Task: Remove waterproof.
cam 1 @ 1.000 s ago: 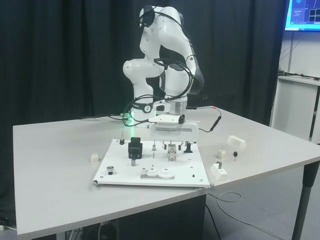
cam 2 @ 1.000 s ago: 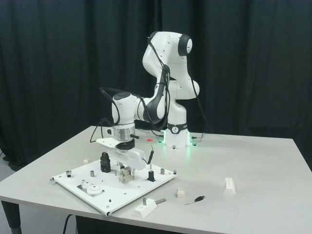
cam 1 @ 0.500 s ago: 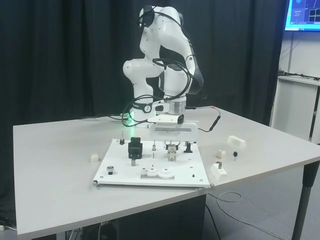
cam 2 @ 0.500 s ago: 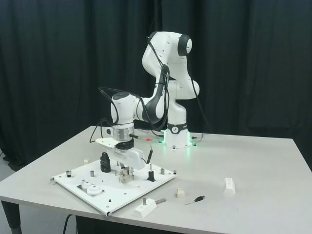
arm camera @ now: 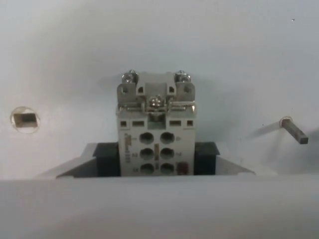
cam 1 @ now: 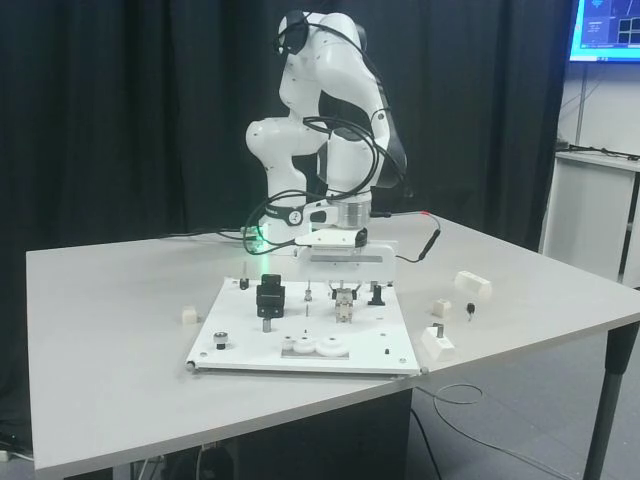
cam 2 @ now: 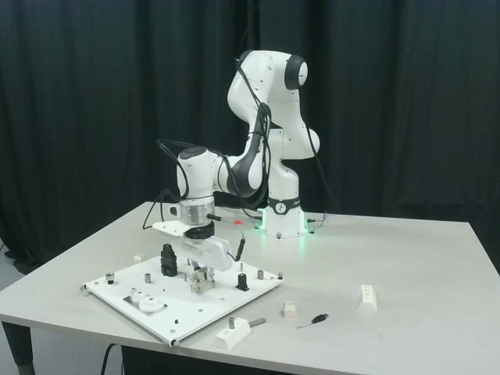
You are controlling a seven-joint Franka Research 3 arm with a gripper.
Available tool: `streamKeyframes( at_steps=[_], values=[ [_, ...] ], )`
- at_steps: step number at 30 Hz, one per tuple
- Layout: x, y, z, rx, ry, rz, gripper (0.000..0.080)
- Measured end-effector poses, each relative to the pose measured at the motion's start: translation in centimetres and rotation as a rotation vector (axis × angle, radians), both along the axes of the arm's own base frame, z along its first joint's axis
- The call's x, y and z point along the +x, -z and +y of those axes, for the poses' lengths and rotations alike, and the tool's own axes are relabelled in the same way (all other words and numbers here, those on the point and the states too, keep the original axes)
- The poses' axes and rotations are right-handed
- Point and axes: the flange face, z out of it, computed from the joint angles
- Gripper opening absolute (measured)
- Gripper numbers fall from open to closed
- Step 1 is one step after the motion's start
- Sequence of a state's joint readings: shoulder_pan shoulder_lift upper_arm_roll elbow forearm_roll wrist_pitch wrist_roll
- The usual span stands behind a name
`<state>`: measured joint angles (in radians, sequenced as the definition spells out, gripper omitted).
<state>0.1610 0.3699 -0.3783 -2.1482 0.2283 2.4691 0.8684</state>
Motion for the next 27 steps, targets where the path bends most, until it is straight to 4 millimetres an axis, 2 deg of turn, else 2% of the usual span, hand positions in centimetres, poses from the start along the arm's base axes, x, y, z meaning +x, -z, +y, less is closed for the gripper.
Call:
streamKeyframes(
  at_steps=[27],
  values=[
    [-0.03,-0.03,-0.05,0.0,-0.02,0.001,0.0311]
  ],
)
